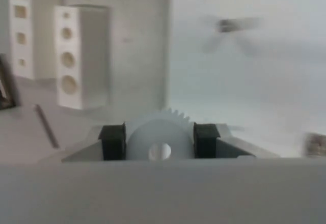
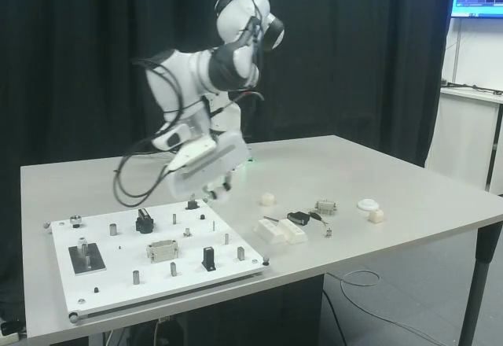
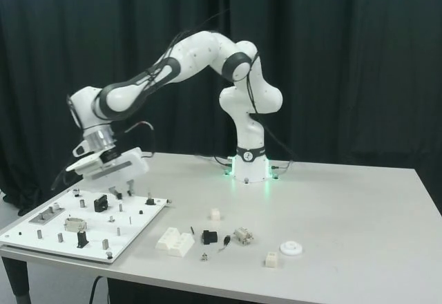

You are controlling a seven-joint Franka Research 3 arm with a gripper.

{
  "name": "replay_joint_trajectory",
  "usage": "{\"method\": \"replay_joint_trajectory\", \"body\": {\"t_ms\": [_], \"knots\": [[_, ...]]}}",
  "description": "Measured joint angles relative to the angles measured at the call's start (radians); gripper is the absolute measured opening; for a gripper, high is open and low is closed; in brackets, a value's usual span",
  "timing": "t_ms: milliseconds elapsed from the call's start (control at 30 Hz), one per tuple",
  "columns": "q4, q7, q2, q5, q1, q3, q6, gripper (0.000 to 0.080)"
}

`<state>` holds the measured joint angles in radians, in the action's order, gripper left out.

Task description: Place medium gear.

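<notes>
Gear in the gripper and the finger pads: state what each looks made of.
Gear: probably moulded plastic; it is white and matte with crisp, even teeth. Finger pads: likely rubber or dull plastic, being black blocks without shine, pressed against the gear's sides.

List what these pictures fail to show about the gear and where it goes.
- Gear: wrist view shows it between the tool fingers; its lower half is cut off by the tool body.
- Both room views: the gear is hidden behind the tool.
- Board: which peg is the target cannot be told.
</notes>
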<state>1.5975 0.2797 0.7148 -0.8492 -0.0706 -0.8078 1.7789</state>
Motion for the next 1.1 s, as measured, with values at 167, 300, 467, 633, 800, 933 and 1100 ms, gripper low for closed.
{"method": "replay_joint_trajectory", "body": {"t_ms": [167, 300, 467, 633, 800, 933, 1100], "knots": [[0.104, -0.064, -0.064, 0.033, -0.095, 0.001, 0.077, 0.0282], [0.188, -0.114, -0.115, 0.053, -0.173, 0.003, 0.144, 0.0282], [0.291, -0.18, -0.181, 0.077, -0.274, 0.004, 0.237, 0.0282], [0.382, -0.254, -0.241, 0.094, -0.373, 0.004, 0.327, 0.0282], [0.459, -0.329, -0.291, 0.112, -0.472, 0.004, 0.412, 0.0282], [0.505, -0.392, -0.321, 0.123, -0.548, 0.004, 0.472, 0.0282], [0.549, -0.472, -0.345, 0.133, -0.642, 0.004, 0.54, 0.0282]]}}
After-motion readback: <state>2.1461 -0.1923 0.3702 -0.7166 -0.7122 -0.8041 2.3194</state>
